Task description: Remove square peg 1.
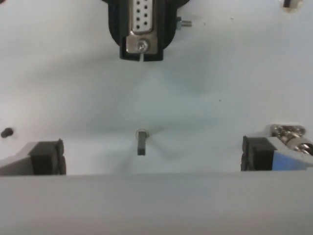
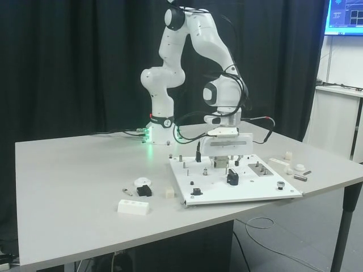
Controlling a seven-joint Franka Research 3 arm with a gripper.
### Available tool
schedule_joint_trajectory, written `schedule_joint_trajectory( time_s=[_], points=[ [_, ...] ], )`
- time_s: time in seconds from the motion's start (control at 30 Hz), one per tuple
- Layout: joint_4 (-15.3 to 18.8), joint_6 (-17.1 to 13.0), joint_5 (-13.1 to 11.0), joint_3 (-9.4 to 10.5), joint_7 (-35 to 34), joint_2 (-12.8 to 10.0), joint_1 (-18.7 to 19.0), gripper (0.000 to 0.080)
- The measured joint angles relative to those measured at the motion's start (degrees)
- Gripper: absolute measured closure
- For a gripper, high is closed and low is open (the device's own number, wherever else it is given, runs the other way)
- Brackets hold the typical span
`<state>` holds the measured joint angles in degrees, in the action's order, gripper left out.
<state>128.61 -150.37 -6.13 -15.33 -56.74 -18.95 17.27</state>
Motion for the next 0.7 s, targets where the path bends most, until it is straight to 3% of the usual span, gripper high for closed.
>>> schedule_joint_trajectory(
  time_s=[0.7],
  points=[
    [0.0,-3.2,0.0,0.8,-0.4,-3.1,0.0,0.0003]
  ],
)
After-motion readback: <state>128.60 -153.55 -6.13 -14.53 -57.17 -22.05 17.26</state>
